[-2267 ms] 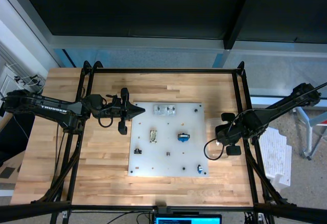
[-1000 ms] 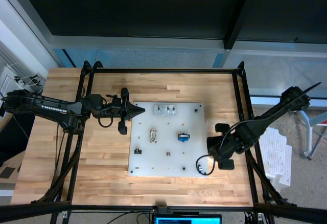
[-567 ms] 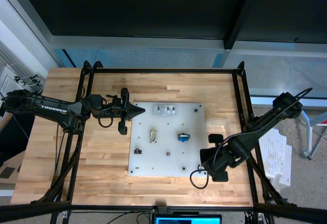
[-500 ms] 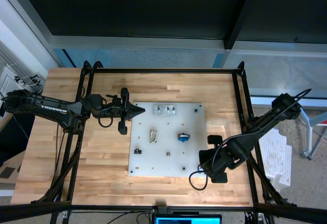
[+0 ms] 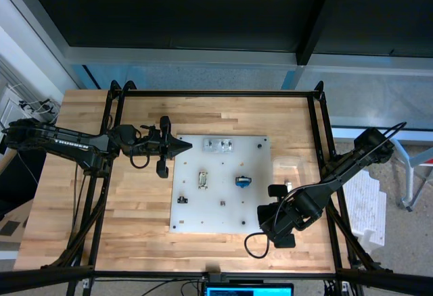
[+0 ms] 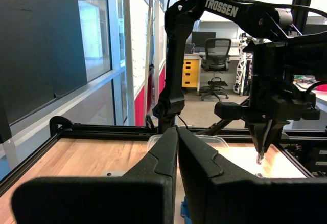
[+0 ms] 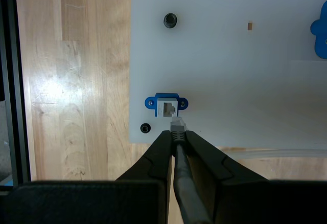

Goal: Pick the RJ45 connector and install on taskboard

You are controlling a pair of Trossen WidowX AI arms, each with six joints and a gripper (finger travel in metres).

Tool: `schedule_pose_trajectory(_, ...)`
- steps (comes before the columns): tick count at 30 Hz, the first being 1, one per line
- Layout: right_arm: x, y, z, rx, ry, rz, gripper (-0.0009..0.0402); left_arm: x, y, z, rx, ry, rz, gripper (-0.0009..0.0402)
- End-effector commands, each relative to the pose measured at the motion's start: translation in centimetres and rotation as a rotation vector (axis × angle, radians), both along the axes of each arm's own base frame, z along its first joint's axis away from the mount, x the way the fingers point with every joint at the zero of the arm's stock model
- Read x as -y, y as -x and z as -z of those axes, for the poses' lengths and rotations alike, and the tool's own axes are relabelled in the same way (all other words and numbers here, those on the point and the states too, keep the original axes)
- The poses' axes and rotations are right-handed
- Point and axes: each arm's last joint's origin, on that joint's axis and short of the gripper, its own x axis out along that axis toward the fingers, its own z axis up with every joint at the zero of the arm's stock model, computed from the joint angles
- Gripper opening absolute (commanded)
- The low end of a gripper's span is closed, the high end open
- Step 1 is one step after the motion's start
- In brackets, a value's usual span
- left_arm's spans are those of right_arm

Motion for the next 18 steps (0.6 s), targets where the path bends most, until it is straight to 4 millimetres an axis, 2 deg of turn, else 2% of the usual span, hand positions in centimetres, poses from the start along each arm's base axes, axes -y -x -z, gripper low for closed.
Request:
schedule_pose_trajectory(1, 0.1, 0.1, 0.3, -0.007, 0.007, -0.003, 0.0000, 0.0, 0.0, 0.0, 0.000, 0.000, 0.000, 0.0000)
schedule_pose_trajectory(18, -0.5, -0.5, 1.5, -0.010, 0.013, -0.020, 0.0000, 0.0, 0.0, 0.0, 0.000, 0.000, 0.000, 0.0000)
